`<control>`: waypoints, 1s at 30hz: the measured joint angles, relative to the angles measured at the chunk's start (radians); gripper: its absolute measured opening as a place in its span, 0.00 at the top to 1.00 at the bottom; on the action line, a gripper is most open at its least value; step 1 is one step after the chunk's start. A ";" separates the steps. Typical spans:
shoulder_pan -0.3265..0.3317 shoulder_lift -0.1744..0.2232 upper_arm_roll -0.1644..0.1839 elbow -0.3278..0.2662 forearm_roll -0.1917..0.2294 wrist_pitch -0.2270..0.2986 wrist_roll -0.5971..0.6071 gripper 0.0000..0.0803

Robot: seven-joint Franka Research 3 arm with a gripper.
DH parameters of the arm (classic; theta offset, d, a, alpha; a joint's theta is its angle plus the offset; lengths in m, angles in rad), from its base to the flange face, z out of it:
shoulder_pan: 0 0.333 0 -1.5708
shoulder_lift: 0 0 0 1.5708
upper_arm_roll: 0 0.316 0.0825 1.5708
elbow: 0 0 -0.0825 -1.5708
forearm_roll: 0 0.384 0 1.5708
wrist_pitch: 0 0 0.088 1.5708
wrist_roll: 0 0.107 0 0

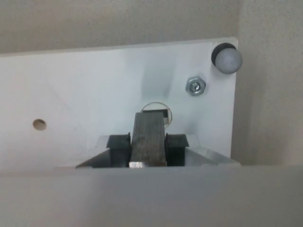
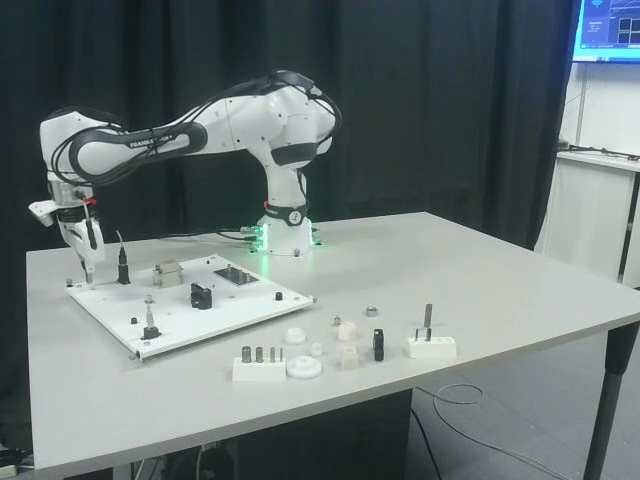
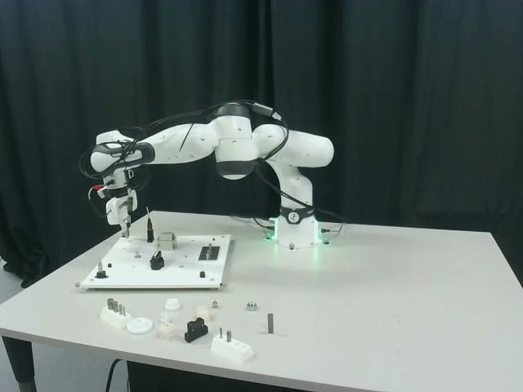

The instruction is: Insert square peg 4.

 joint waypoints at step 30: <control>-0.044 -0.024 0.048 0.008 -0.011 0.011 0.000 0.81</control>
